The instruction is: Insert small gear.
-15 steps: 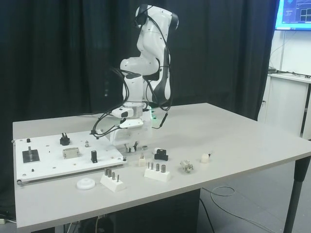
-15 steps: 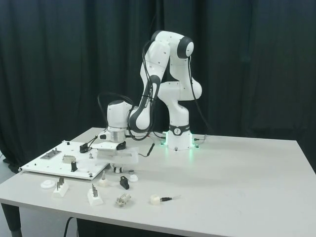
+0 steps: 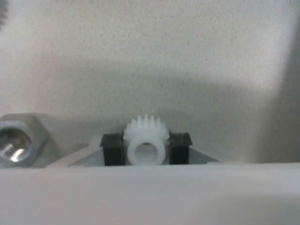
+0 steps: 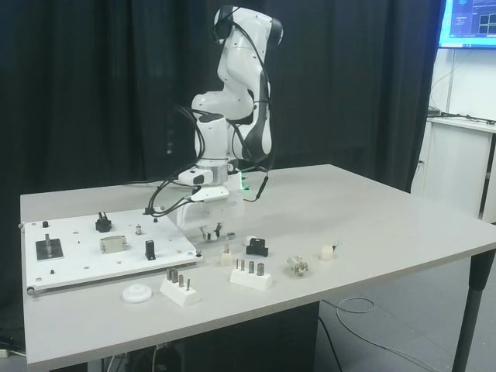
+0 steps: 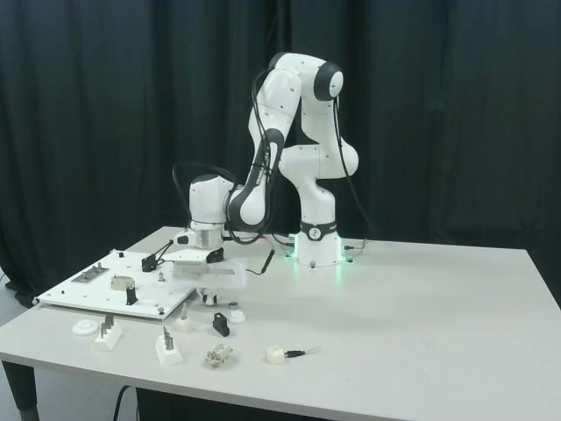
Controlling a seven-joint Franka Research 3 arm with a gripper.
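Sitting clamped between the two black fingertip pads, the small gear [image 3: 146, 140] is showing its teeth and open bore in the wrist view, so the gripper [image 4: 211, 229] is closed on it and carrying it clear of the grey table [image 4: 372, 209]. Compared with half a second ago, the arm [image 5: 263, 175] is standing a little taller and the gripper is riding higher above the table, just off the near corner of the white board [image 4: 77, 260]. That is suggesting the pick is done and the lift is under way; the carry to the board and the insertion itself are, by my reading, not yet done.

Taking the board as the landmark: a metal nut [image 3: 18, 143] is lying on the table close beside the gear. One large white gear [image 4: 136, 294] is resting just in front of the board's front edge. Two white peg blocks are standing beside it, one nearer the board [image 4: 179, 288] and one farther along [image 4: 249, 274]. One black clip [image 4: 256, 247] is lying beyond them, away from the board.
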